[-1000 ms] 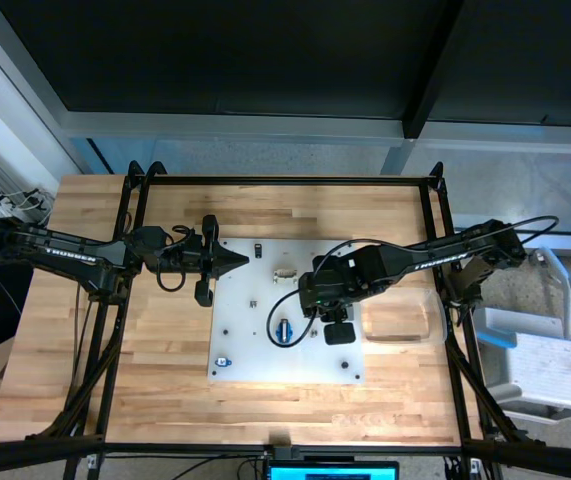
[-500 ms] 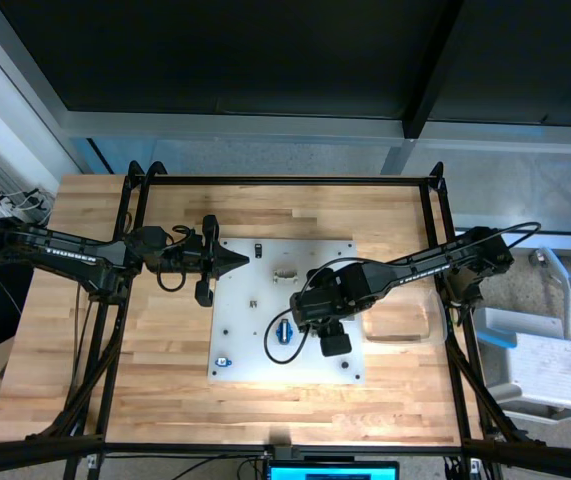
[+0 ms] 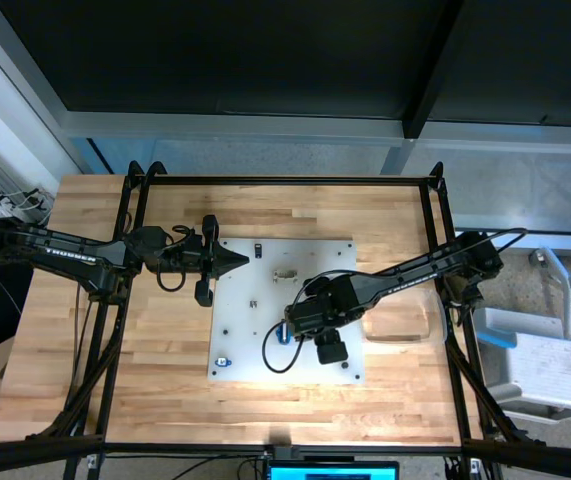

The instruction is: Pick the 16mm cylinder and place it in the container

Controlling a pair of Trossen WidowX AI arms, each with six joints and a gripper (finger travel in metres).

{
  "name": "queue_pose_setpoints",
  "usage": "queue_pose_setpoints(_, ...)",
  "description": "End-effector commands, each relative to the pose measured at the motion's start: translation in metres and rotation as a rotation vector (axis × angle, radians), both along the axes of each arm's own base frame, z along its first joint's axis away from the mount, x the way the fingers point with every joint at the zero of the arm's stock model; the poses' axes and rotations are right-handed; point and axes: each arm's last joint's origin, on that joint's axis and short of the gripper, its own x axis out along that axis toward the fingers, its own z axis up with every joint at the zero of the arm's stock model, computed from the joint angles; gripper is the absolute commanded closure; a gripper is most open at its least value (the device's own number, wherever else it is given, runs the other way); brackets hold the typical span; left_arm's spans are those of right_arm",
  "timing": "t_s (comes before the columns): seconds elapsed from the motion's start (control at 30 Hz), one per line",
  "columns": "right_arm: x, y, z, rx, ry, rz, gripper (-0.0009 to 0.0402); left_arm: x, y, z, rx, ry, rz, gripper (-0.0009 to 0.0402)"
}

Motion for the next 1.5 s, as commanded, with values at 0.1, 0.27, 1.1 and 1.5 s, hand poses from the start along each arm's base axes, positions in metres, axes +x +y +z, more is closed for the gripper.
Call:
queue_pose_setpoints(0.1,0.002,0.005,-0.007,-0.002,0.003,0.007,0.0219,0.0,0.0,0.0,0.0,0.0,0.0,0.0393)
queue_pose_setpoints(0.27,0.006,0.007,-0.016,-0.006,0.026,-0.004,0.0219,0.0,0.0,0.0,0.0,0.0,0.0,0.0393)
queue_pose_setpoints(1.1,0.007,0.008,-0.036,-0.013,0.029,-0.026,0.0221,0.0,0.0,0.0,0.0,0.0,0.0,0.0393)
queue_pose_setpoints(1.5,0.006,0.007,-0.047,-0.008,0.025,-0.041,0.0221,0.0,0.0,0.0,0.0,0.0,0.0,0.0393)
